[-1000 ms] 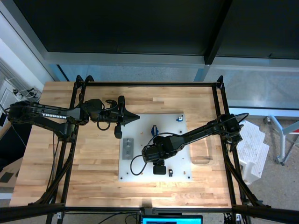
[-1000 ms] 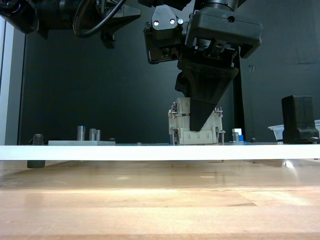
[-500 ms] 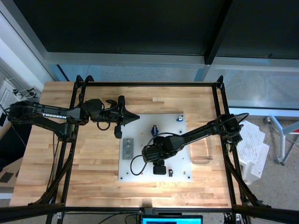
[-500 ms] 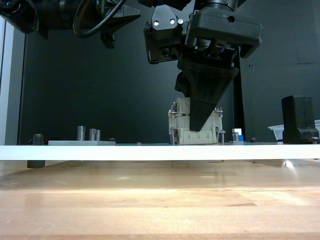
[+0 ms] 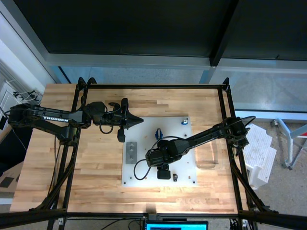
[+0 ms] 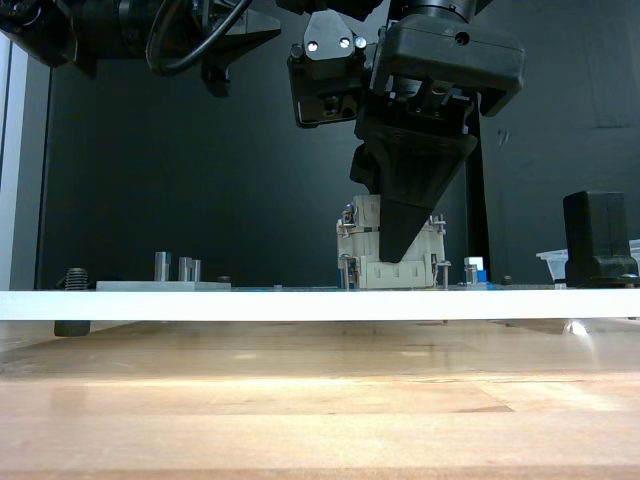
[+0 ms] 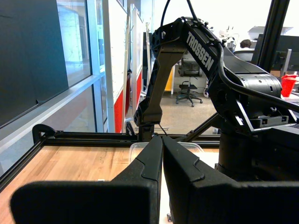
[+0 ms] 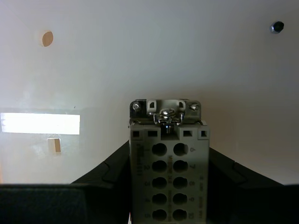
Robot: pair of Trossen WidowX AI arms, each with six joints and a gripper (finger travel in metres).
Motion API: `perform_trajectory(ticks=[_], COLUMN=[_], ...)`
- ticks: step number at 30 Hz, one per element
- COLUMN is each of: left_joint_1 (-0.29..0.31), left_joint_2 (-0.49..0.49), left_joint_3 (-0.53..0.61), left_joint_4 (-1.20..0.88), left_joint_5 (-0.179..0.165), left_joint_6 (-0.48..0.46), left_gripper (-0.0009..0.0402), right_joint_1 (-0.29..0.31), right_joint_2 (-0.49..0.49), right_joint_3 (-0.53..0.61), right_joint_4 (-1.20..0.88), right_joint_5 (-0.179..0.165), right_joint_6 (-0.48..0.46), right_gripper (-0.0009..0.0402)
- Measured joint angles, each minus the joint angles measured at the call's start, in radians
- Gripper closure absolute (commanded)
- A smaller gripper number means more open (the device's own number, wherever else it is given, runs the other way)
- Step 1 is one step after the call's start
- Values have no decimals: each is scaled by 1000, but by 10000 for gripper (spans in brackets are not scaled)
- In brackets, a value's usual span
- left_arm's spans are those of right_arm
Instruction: Pick the HAN10E connector and install on the hub
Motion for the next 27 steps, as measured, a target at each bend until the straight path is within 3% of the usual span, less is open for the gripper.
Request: perform_trajectory(ticks=[27], left_joint_1=[0], left_joint_2=[0], left_joint_3=[0], left_joint_4=[0], left_joint_5=[0], left_joint_6=[0], left_gripper=[393], right_joint_1=[0], right_joint_2=[-25], right_joint_3=[5], right_joint_4=[-13], right_joint_5=[0], right_joint_6=[0], right_gripper=[380])
